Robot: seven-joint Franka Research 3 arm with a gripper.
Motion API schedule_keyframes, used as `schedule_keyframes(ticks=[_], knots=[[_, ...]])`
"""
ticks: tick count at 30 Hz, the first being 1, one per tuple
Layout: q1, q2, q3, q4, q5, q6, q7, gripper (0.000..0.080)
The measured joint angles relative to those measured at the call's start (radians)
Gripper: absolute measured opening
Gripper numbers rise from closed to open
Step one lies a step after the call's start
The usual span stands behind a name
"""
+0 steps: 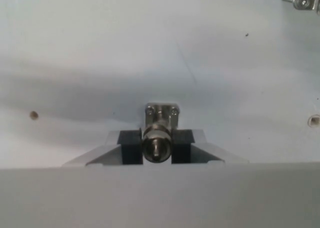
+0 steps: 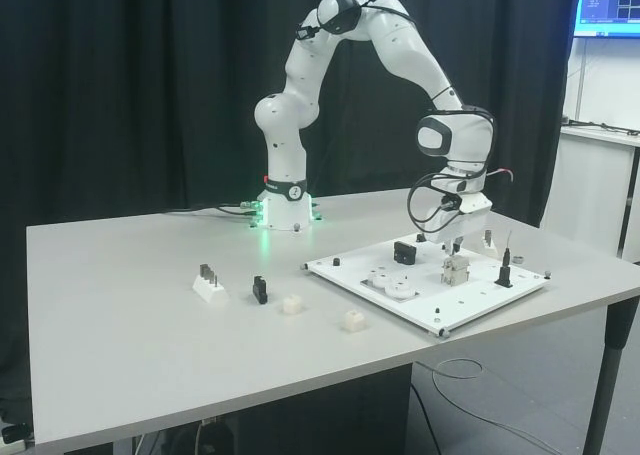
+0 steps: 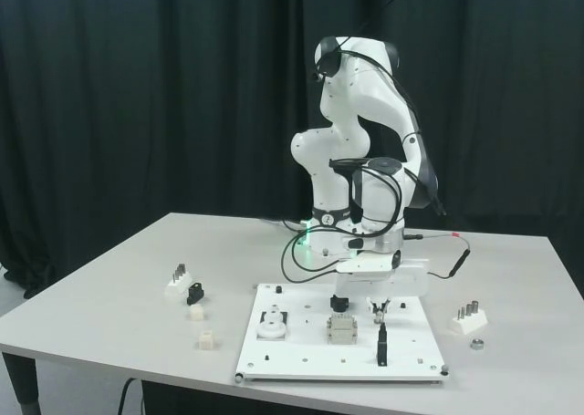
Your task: Insert BNC.
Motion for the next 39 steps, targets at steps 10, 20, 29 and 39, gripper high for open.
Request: schedule_keyframes(ticks=[10,20,29,39], knots=[[-0.001,0.0,0.001,-0.001,0.0,0.006,0.0,0.0117],[-0.007,0.002,0.002,-0.005,0.0,0.01,-0.003,0.0117],[-0.008,0.005,0.005,-0.008,0.0,0.021,-0.003,0.0117],[-0.009,0.004,0.006,-0.008,0.0,0.021,-0.007,0.0117]])
